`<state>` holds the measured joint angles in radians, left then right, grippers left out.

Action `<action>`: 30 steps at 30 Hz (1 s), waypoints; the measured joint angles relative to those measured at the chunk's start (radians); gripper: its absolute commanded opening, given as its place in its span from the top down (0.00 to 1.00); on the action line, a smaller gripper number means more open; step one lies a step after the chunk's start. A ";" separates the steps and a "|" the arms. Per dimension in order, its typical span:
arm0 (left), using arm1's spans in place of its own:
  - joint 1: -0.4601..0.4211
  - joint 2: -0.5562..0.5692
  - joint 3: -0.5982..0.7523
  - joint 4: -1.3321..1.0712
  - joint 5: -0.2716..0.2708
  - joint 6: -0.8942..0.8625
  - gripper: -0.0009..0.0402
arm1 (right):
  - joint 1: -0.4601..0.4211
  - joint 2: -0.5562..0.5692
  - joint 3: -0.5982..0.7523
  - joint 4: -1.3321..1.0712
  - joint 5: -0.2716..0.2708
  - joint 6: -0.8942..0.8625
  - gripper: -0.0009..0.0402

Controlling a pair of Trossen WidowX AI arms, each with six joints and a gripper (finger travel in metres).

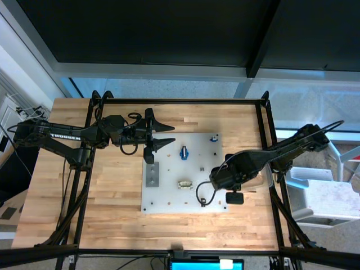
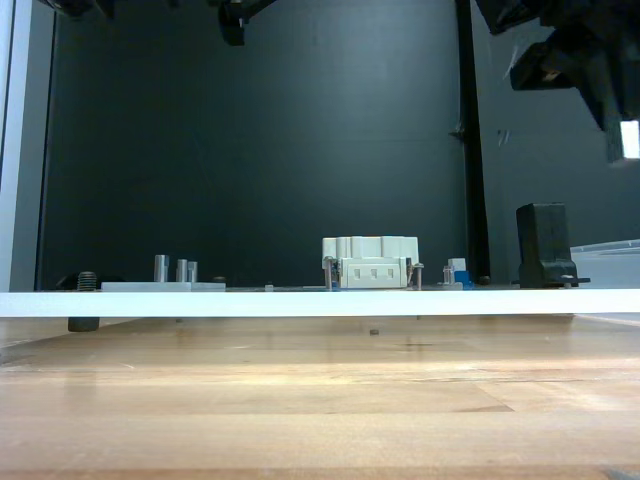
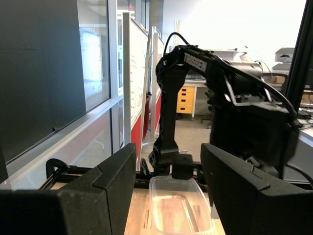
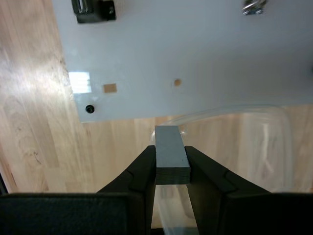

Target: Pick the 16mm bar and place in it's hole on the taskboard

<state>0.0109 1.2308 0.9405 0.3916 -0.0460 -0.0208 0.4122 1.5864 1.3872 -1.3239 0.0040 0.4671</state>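
16mm bar [image 4: 170,144], grey, square-ended, in right gripper [image 4: 171,157]; left gripper [image 1: 171,134] aloft

High camera: above the worktop's [image 1: 112,197] near edge, facing down and away, covering the whole board [image 1: 180,194]. Low camera: at worktop height, facing level, close to the board's near edge. Both share the board.

Left wrist camera: faces level between the spread left claw [image 3: 168,176], over the board's left side, toward the right arm [image 3: 234,103].

Right wrist camera: faces down along the right claw [image 4: 171,164], clamped on the bar [image 4: 170,147], close above the board's near right corner.
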 measured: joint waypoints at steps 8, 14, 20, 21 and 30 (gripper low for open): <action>0.000 0.000 0.000 0.000 0.000 0.000 0.54 | 0.053 0.124 0.098 0.009 0.003 0.040 0.96; 0.000 0.000 0.000 0.000 0.000 0.000 0.54 | 0.087 0.164 0.109 0.029 0.002 0.088 0.96; 0.000 0.000 0.000 0.000 0.000 0.000 0.54 | 0.114 0.190 0.109 0.048 0.002 0.097 0.96; 0.000 0.000 0.000 0.000 0.000 0.000 0.54 | 0.116 0.193 0.108 0.048 0.002 0.097 0.96; 0.000 0.000 0.000 -0.001 0.000 0.000 0.54 | 0.121 0.226 0.088 0.082 0.003 0.095 0.96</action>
<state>0.0109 1.2312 0.9401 0.3908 -0.0460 -0.0204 0.5335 1.8122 1.4750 -1.2415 0.0071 0.5625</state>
